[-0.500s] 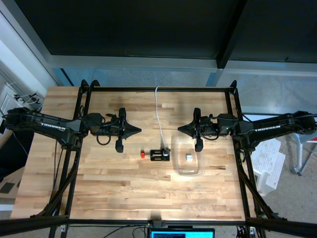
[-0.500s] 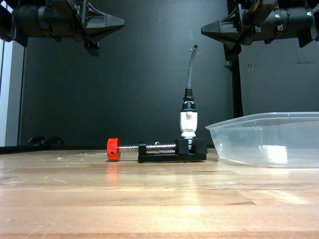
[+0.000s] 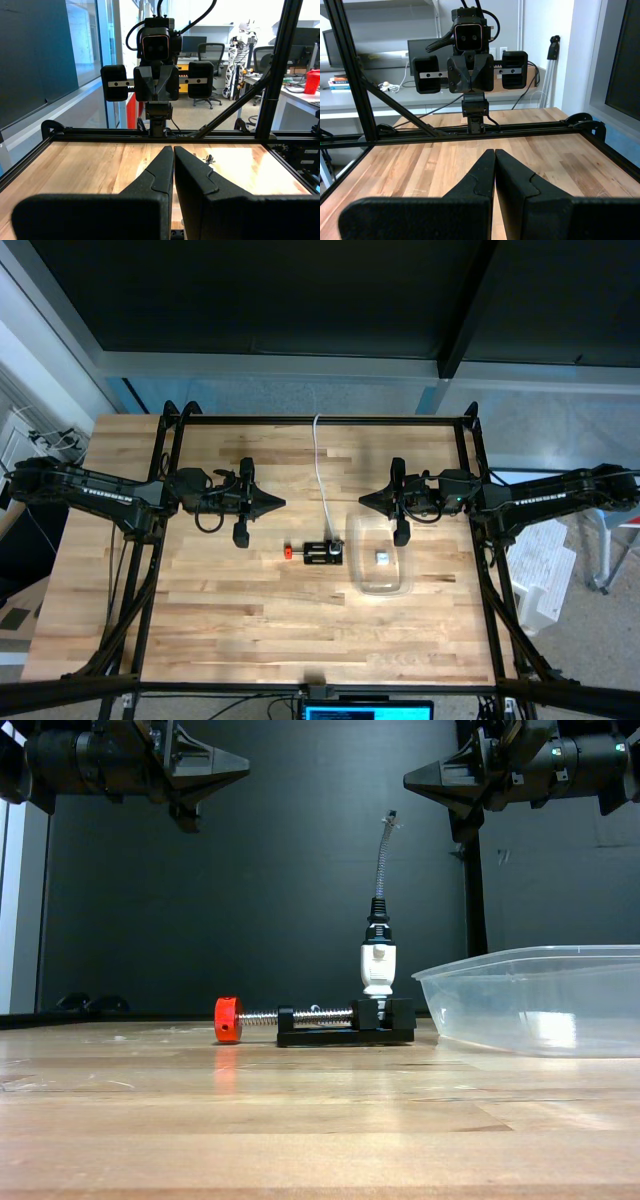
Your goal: Remove the power plug from the receptacle and place in the container
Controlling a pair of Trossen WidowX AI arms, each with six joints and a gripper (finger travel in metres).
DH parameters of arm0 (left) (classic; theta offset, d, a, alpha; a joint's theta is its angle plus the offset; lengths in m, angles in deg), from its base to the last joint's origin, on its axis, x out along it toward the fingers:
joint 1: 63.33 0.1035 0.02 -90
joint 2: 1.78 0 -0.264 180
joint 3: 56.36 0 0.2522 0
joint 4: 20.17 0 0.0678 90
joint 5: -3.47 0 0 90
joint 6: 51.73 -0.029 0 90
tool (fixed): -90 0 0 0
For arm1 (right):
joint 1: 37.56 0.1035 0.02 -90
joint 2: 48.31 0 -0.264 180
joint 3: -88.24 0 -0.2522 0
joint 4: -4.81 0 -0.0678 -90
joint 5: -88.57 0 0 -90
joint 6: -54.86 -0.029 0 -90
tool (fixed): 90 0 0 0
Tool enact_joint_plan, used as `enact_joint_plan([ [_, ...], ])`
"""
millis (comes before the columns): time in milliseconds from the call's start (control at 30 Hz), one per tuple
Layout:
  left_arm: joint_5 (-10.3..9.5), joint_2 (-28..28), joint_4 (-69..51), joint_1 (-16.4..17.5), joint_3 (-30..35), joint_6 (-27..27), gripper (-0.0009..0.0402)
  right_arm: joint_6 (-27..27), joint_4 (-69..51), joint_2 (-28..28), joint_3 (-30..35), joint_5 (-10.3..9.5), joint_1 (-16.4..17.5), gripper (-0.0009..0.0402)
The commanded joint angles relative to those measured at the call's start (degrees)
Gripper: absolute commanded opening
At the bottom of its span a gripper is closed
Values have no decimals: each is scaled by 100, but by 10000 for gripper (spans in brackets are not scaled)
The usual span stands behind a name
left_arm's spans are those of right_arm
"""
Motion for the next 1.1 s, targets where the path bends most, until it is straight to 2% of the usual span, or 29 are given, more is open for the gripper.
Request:
enact_joint_plan([
  [33,2,0,2,0,2,-2,0,-7,2,2,0,-7,2,0],
  [200,0,0,2,2,2,-2,0,85,-151,9,125,-111,4,0],
  [400,2,0,4,0,2,-2,0,-83,-2214,127,957,-98,162,0],
  [600,2,0,4,2,2,-2,0,-299,-4465,621,1928,-98,332,0],
  [833,0,0,2,0,2,-2,0,-376,-5821,1375,2682,-87,660,0],
  [1000,2,0,4,2,2,-2,0,-522,-6282,1930,3117,264,841,17],
  [1100,2,0,2,0,2,-2,0,-566,-6297,2175,3279,282,855,53],
])
